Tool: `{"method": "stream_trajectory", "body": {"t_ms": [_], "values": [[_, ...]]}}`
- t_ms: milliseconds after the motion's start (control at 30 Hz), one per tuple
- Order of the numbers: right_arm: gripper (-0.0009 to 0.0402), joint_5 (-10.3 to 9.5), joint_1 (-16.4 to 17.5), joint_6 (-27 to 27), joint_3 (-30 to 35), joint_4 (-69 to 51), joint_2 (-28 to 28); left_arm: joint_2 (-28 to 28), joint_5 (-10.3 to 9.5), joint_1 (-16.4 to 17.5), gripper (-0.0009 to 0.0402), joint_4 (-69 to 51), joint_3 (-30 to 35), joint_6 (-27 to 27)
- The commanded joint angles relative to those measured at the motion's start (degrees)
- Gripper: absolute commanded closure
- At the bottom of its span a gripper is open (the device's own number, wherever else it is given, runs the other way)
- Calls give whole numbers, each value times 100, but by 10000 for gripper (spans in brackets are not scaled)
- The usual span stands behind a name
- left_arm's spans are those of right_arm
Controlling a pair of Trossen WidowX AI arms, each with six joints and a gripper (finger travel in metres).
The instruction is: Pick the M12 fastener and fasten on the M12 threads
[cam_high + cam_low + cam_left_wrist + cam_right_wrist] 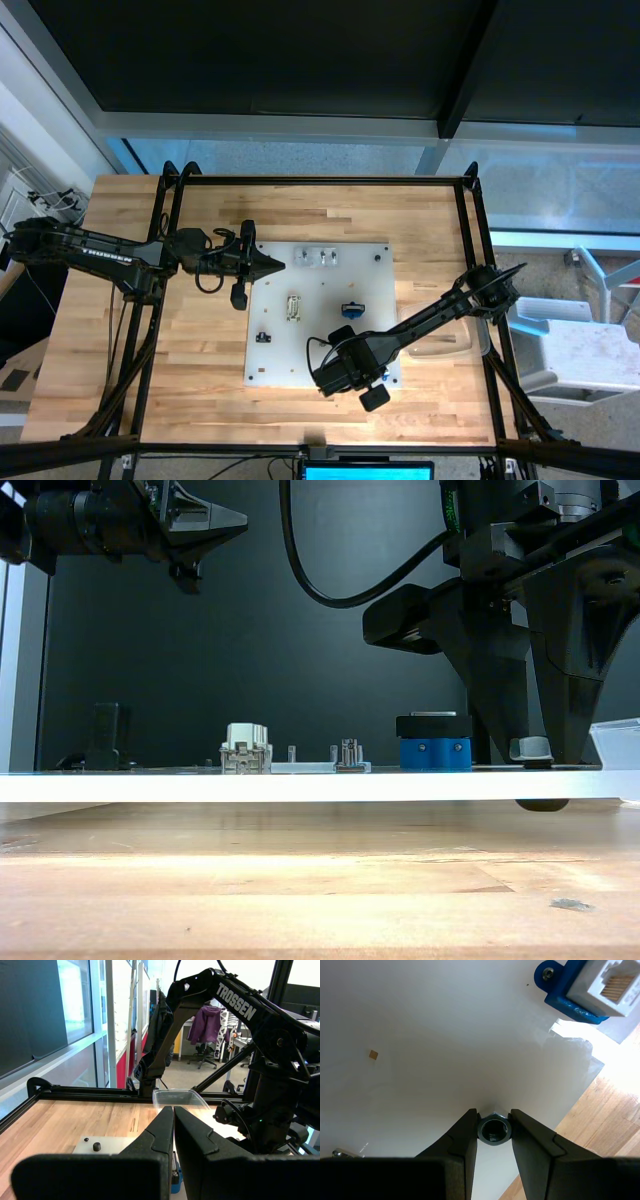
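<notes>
Between the fingertips of right gripper (493, 1121): one M12 nut (493, 1130), silver, pinched from both sides, held low over one white board (300, 350) near its near right edge. Visible in right wrist and low views only; hidden beneath the gripper's own body in high view. Cannot tell whether on its stud. Near it: one blue block (570, 995). Raised over the board's far left edge: left gripper (173, 1125), second of two, fingers closed together, holding nothing. Beyond, in left wrist view alone: one clear container (180, 1097).
</notes>
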Motion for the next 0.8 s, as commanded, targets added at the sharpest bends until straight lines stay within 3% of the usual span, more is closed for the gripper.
{"method": "stream_trajectory", "body": {"t_ms": [33, 800], "values": [[358, -7, 0, -11, 2, 7, 20, 0, 2, 0, 393, 0, 2, 0], [358, -24, 7, -39, 2, 157, 20, 0, 2, 2, 393, 0, 2, 0]]}}
